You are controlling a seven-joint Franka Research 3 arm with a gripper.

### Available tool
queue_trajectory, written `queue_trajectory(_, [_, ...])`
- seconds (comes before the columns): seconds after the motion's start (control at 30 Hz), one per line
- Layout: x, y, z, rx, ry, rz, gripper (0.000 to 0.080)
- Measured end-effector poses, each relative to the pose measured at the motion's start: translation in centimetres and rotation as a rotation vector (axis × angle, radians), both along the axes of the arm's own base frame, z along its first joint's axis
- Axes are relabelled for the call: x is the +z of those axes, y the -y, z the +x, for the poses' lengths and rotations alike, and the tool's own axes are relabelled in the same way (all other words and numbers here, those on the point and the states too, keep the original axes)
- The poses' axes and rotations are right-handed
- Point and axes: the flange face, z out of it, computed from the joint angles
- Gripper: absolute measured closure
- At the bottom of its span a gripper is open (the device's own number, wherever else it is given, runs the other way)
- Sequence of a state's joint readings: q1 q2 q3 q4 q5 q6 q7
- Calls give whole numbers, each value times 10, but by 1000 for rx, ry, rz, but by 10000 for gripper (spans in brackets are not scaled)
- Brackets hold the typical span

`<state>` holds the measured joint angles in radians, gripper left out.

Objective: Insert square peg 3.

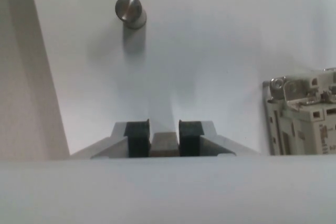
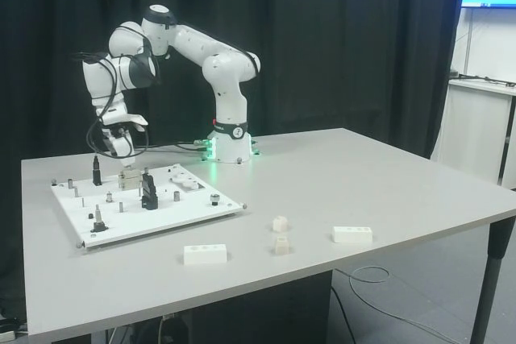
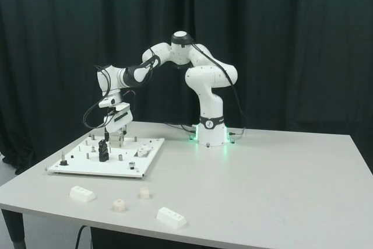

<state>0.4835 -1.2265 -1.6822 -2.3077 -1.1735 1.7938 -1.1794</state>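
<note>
Black rubber pads [image 1: 137, 137] face each other across a narrow gap in the wrist view, and in that gap sits a pale, flat-faced block — judged to be the square peg [image 1: 165, 144]. The gripper [image 1: 165, 139] is clamped on it. Beneath lies the white board [image 1: 210, 66], with a metal cylinder [image 1: 129, 11] standing on it and a grey connector block [image 1: 302, 114] off to one side. No square hole shows under the peg.

From the first room view, the white arm [image 2: 218, 62] reaches out from its base over the far part of the board [image 2: 193, 203], the gripper [image 2: 124, 163] hanging just above it beside a black fixture [image 2: 148, 191]. Whether the peg touches the board cannot be told. Four small white blocks [image 2: 205, 254] lie on the grey table [image 2: 363, 175], well apart from the board.

In the second room view the gripper [image 3: 116, 134] hovers low over the board [image 3: 145, 161] near the black fixture [image 3: 103, 150].

The step in hand looks like carrying the held peg to its socket — the next move calls for lining up the peg's flat sides squarely with the hole, then a straight, gentle descent.
</note>
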Motion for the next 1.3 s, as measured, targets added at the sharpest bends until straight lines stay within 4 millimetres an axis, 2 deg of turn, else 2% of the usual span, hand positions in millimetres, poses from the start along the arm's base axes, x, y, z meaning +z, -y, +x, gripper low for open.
queue_trajectory(1.3, [-3,5,-1,-33,20,-5,689])
